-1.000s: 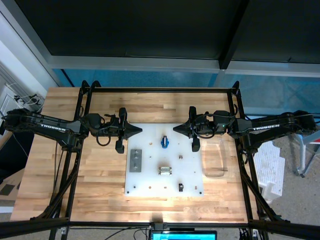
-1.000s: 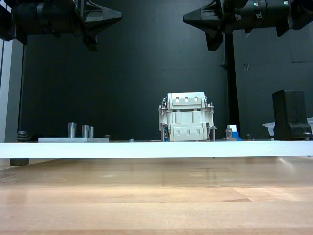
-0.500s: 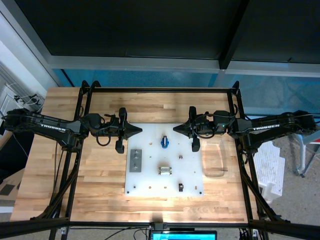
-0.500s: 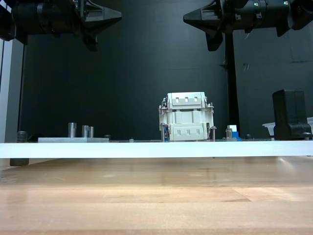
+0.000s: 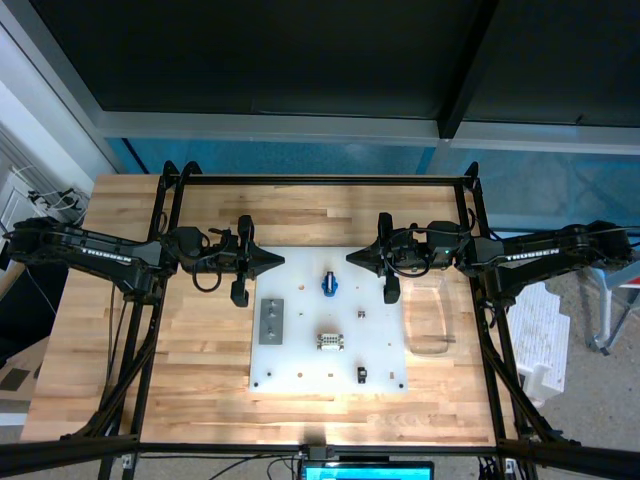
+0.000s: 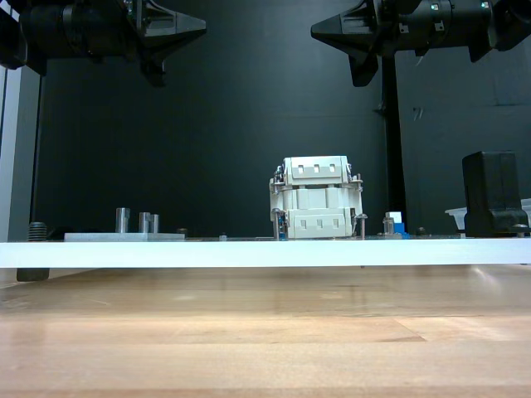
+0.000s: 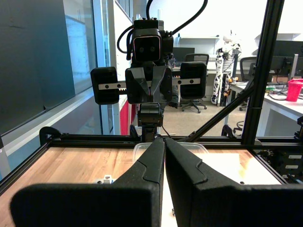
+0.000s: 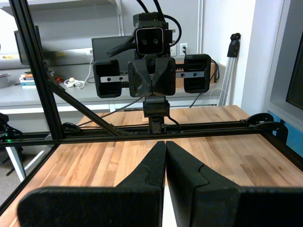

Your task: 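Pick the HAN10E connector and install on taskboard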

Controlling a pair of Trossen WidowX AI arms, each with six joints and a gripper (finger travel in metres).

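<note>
Wooden table (image 5: 200, 380) planks carry the white board (image 5: 300, 385) at their middle, and the connector (image 5: 328, 342) stands on it near the centre, well below both arms. The left gripper (image 5: 280, 260) and the right gripper (image 5: 350, 258) hang high over the board's far edge, tips facing each other, fingers pressed together on nothing. From table level the connector shows two stacked pale tiers, so it looks seated already. If not, one gripper must spread its fingers and descend onto it.
</note>
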